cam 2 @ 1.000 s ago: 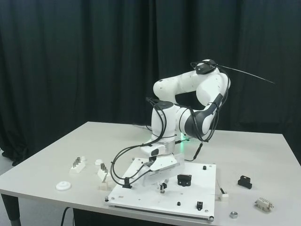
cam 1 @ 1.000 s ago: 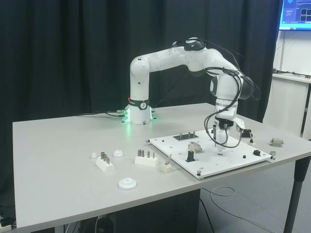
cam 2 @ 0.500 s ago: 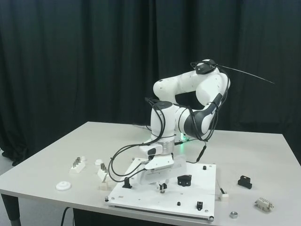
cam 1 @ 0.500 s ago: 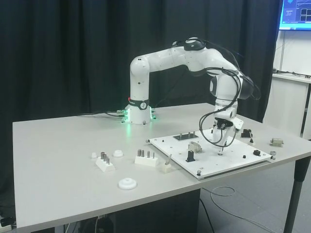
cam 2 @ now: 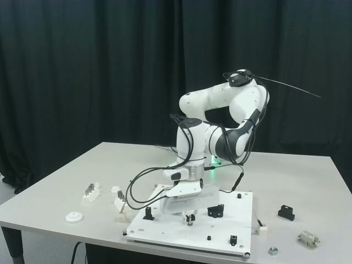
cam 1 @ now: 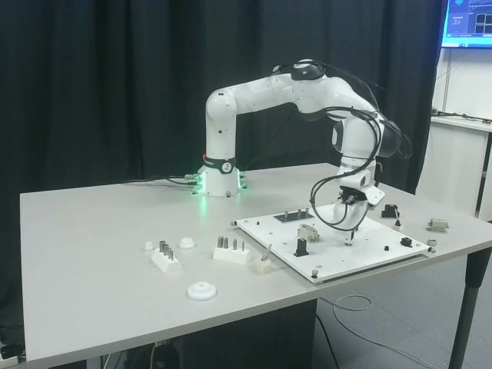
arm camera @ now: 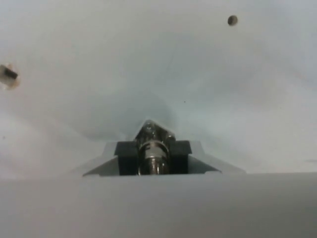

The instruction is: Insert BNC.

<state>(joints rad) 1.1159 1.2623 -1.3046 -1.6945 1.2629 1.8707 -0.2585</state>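
The white arm (cam 1: 292, 88) reaches from its base on the grey table (cam 1: 92, 231) out over the white board (cam 1: 361, 257) and bends down, so that the gripper (cam 1: 351, 224) hangs low over the board's middle. In the wrist view the jaws are closed on the BNC connector (arm camera: 154, 153), a metal barrel held upright between the two black fingers (arm camera: 127, 156), with the board's pale surface just beyond it. From the second room view the gripper (cam 2: 190, 212) stands directly above a small upright socket (cam 2: 190, 220) on the board (cam 2: 165, 234); whether the connector already touches that socket cannot be told. A black cable (cam 2: 137, 190) loops from the wrist down toward the board's edge nearest the small white blocks.

On the board, around the gripper, sit several black fixtures: one bracket (cam 2: 215, 210) just beside the gripper, another (cam 2: 148, 213) near the cable loop, and a small one (cam 2: 234, 240) near the board's front edge. Off the board, on the table, lie two white pin blocks (cam 1: 165, 256), a white gear-like disc (cam 1: 201, 291), a black clip (cam 2: 285, 212) and a grey multi-pin connector (cam 2: 308, 238) well apart from the gripper.
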